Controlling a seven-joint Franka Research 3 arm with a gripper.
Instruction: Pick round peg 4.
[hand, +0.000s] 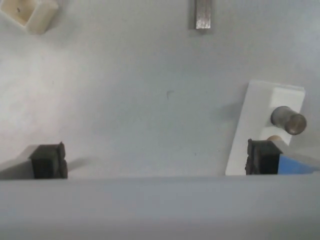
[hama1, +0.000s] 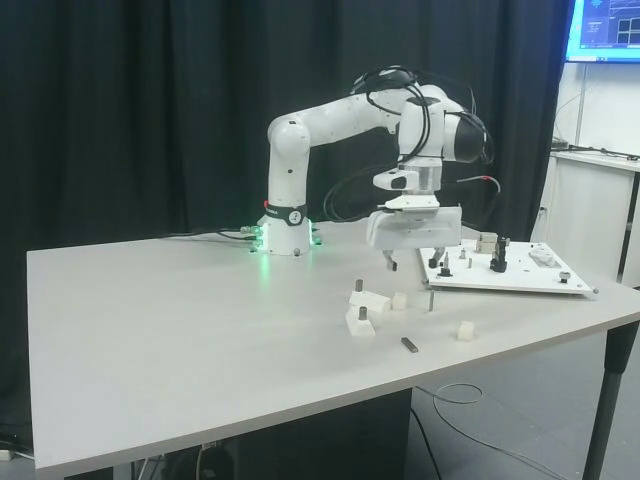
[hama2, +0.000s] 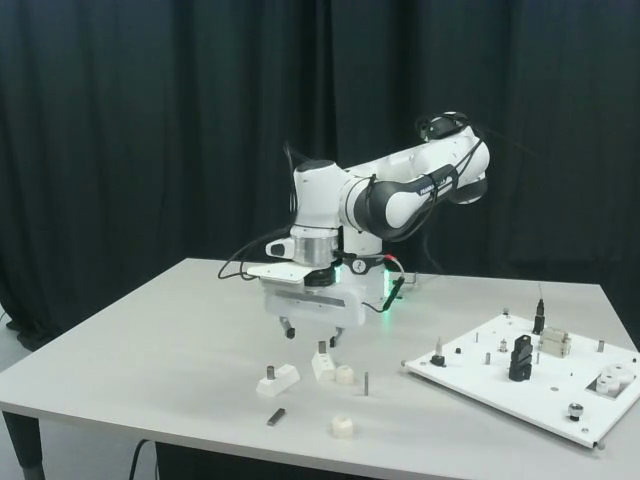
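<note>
Black curtains hang behind the grey table (hama1: 180, 320), and from where I stand the white arm (hama1: 330, 115) reaches out from its green-lit base (hama1: 285, 235) and bends down over the middle of the surface. Its gripper (hama2: 308, 349) hangs just above the table with the two black fingers (hand: 48, 161) spread wide apart, nothing between them and nothing touching them; the wrist view shows bare grey table in the gap. Close under the gripper lies a small white block (hama2: 323, 364) with a short round grey peg (hand: 288, 120) standing up out of it, the peg sitting just beside one fingertip rather than between the two. I cannot tell from here whether that is round peg 4. Another white block (hama2: 277, 381) with its own short peg lies a little nearer the table's front edge, and a hollow white cube (hama2: 345, 376) sits right next to the first block. A thin dark peg (hama2: 366, 384) stands upright near that cube. A dark bar (hama2: 277, 417) lies flat toward the front edge, with another white cube (hama2: 343, 427) well apart from it. Off to the side a white board (hama2: 520, 385) rests on the table, carrying several small upright pegs and black fixtures, away from the gripper
</note>
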